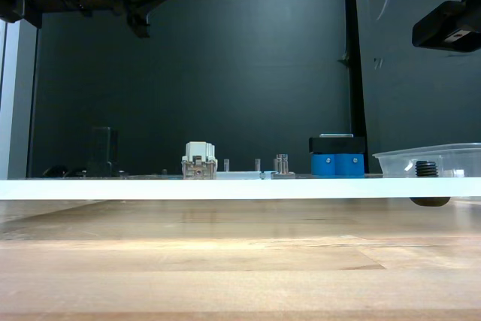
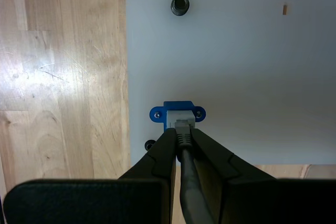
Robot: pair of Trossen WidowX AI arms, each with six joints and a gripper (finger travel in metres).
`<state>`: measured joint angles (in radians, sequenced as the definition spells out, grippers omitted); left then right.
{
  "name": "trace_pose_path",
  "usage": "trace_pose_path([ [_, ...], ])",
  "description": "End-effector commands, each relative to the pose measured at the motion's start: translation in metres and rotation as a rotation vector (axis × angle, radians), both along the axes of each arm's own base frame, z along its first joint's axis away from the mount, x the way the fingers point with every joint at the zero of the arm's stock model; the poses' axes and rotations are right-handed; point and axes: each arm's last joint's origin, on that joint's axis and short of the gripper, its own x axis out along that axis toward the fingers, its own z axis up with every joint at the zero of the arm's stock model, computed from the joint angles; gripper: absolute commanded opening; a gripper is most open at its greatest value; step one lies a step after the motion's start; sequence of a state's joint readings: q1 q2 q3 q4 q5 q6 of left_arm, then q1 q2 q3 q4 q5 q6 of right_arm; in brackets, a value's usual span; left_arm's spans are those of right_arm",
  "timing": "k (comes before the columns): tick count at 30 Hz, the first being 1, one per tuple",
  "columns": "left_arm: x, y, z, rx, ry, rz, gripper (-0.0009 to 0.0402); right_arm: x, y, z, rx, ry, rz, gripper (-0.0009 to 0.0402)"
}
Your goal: Pick the RJ45 connector and install on taskboard
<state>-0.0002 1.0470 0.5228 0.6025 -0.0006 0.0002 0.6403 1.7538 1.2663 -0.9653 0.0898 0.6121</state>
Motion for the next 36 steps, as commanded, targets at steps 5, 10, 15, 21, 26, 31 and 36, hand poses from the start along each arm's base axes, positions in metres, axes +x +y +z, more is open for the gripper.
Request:
trace_pose_path([
  [5,0.0,0.0,0.0,0.0,0.0,0.0,0.0,-0.001,0.0,-0.004,-0.002,0.009,0.002,0.0001],
  [10,0.0,0.0,0.0,0.0,0.0,0.0,0.0,-0.001,0.0,-0.003,0.001,0.005,0.002,0.0003],
  [15,0.0,0.0,0.0,0.0,0.0,0.0,0.0,0.0,0.001,-0.002,0.004,0.001,0.002,0.0015],
  [21,0.0,0.0,0.0,0.0,0.0,0.0,0.0,0.001,0.001,0.001,0.01,-0.007,0.001,0.0034],
  [26,0.0,0.0,0.0,0.0,0.0,0.0,0.0,0.0,0.001,0.005,0.018,-0.018,0.002,0.0053],
  [31,0.0,0.0,0.0,0.0,0.0,0.0,0.0,0.001,0.001,0.008,0.024,-0.026,-0.002,0.0093],
  [36,0.0,0.0,0.0,0.0,0.0,0.0,0.0,0.0,0.001,0.013,0.034,-0.039,-0.002,0.0133],
])
